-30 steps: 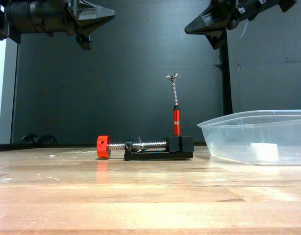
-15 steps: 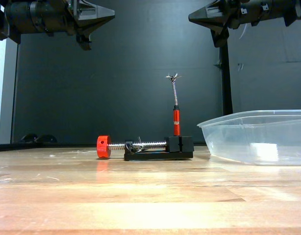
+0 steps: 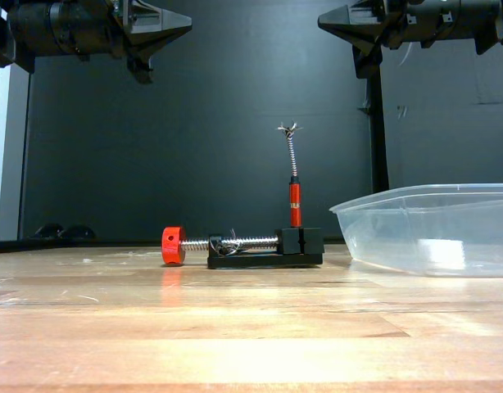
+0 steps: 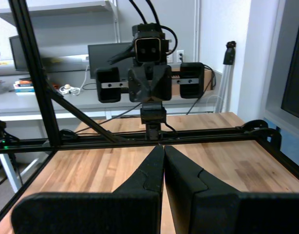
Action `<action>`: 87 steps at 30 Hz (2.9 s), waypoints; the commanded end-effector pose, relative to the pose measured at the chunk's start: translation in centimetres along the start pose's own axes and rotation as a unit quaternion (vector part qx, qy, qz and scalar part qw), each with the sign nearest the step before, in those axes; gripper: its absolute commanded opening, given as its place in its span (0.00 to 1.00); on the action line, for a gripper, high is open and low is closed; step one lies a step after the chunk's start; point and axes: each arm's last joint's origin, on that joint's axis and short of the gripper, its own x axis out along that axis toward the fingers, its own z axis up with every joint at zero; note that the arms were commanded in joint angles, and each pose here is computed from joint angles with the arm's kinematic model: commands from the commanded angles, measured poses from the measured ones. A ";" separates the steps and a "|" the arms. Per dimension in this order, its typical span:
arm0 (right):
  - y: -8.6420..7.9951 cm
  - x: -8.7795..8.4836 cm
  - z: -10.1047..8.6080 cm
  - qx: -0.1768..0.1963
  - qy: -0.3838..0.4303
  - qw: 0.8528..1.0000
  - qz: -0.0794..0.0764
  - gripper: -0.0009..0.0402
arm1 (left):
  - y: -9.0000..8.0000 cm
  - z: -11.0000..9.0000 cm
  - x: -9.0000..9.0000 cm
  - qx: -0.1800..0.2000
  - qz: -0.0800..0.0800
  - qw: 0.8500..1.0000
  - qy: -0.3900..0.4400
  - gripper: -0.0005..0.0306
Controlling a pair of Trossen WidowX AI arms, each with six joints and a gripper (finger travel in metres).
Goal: Pick the RCA connector and install on taskboard
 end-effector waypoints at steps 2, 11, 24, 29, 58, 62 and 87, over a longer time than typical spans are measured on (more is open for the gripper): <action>0.0 0.0 0.0 0.001 -0.001 1.000 -0.002 0.02 | 0.0 0.0 0.0 0.000 0.000 1.000 0.000 0.02; -0.1 0.0 0.0 -0.008 0.000 1.000 -0.009 0.02 | 0.0 0.0 0.0 0.000 0.000 1.000 0.000 0.02; -0.1 0.0 -0.1 -0.003 0.003 1.000 -0.011 0.02 | 0.0 0.0 0.0 0.000 0.000 1.000 0.000 0.02; -0.1 0.0 0.0 -0.003 0.002 1.000 -0.011 0.02 | 0.0 0.0 0.0 0.000 0.000 1.000 0.000 0.02; -0.1 0.0 -0.1 -0.003 0.003 1.000 -0.011 0.02 | 0.0 0.0 0.0 0.000 0.000 1.000 0.000 0.02; -0.1 0.0 -0.1 -0.003 0.006 1.000 -0.011 0.02 | 0.0 0.0 0.0 0.000 0.000 1.000 0.000 0.02; -0.1 0.0 -0.3 -0.003 0.017 1.000 -0.012 0.02 | 0.0 0.0 0.0 0.000 0.000 1.000 0.000 0.02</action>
